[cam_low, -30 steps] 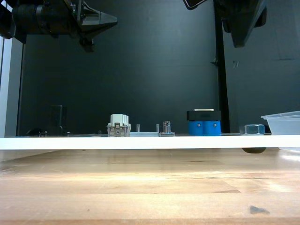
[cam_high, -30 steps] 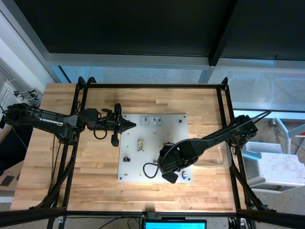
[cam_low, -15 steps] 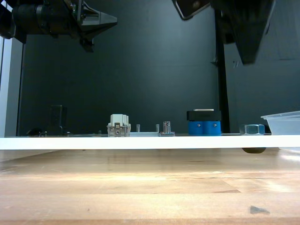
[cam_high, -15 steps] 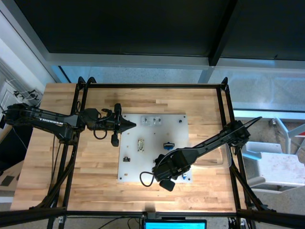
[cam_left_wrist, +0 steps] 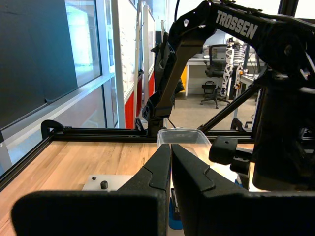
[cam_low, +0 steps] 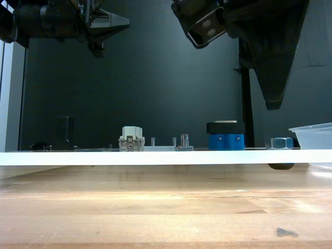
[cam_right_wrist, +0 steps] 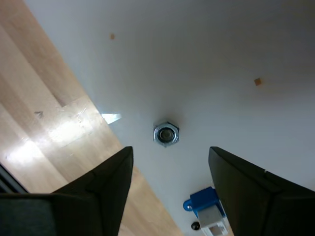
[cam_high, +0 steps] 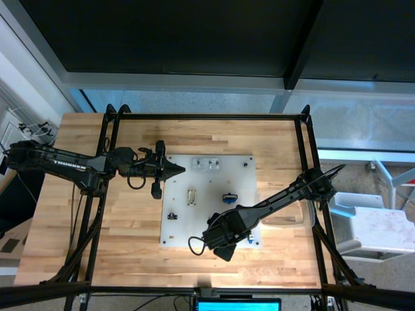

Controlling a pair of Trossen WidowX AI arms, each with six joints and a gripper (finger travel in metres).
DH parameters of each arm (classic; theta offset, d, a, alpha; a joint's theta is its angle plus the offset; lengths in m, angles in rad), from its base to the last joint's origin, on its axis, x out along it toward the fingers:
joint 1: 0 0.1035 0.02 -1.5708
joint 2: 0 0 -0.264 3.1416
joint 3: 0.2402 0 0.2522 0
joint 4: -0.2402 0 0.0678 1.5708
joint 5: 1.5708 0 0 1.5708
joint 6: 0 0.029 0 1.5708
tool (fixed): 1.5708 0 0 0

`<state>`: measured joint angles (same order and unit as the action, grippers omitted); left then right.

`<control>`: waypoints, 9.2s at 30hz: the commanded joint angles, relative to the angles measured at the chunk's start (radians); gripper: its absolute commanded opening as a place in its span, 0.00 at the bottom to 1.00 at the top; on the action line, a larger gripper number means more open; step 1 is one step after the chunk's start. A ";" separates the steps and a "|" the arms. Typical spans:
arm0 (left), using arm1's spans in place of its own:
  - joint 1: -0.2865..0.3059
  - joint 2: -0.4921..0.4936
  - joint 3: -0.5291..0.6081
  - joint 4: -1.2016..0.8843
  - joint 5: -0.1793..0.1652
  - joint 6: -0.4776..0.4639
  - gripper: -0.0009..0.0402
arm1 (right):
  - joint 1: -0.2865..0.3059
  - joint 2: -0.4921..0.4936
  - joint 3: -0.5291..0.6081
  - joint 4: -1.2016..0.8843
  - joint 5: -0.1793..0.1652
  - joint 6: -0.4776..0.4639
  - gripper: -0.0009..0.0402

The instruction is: Unfasten the M12 fastener and place in the container

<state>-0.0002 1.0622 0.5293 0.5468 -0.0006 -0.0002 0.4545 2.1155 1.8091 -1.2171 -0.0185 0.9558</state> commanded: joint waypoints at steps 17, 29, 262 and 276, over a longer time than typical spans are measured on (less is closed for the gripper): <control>0.000 0.000 0.000 0.000 0.000 0.000 0.02 | 0.011 0.036 -0.047 0.057 0.029 0.023 0.59; 0.000 0.000 0.000 0.000 0.000 0.000 0.02 | 0.015 0.036 -0.079 0.097 0.037 0.027 0.60; 0.000 0.000 0.000 0.000 0.000 0.000 0.02 | 0.014 -0.113 -0.301 0.271 0.124 -0.443 0.02; 0.000 0.000 0.000 0.000 0.000 0.000 0.02 | 0.018 -0.134 -0.298 0.226 0.103 -0.383 0.02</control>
<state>-0.0002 1.0622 0.5293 0.5472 -0.0002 -0.0002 0.4698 1.9831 1.5112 -1.0008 0.1265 0.5716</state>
